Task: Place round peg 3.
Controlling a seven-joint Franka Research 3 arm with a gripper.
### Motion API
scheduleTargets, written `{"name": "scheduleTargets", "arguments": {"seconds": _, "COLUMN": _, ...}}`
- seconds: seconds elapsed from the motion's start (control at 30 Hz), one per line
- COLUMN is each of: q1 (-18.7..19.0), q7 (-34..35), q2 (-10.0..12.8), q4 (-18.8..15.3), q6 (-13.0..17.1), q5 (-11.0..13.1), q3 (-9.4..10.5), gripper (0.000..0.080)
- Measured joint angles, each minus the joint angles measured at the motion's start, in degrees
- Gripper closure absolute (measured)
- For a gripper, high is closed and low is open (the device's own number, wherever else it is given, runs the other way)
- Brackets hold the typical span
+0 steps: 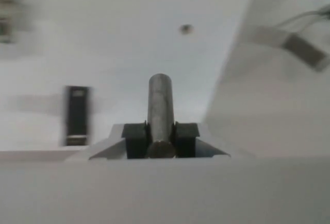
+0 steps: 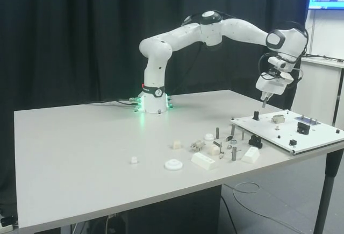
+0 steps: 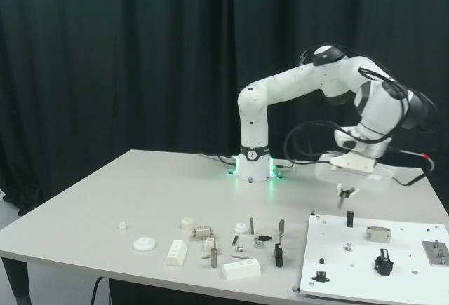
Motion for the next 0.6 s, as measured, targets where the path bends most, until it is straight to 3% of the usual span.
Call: {"name": "scheduleTargets", "arguments": {"seconds": 0.6, "q1": -6.24, "q7": -20.33, "q2": 0.03, "q4": -7.79, "q6": 2.65, "q5": -5.39, "q3": -1.54, "gripper": 0.0691}}
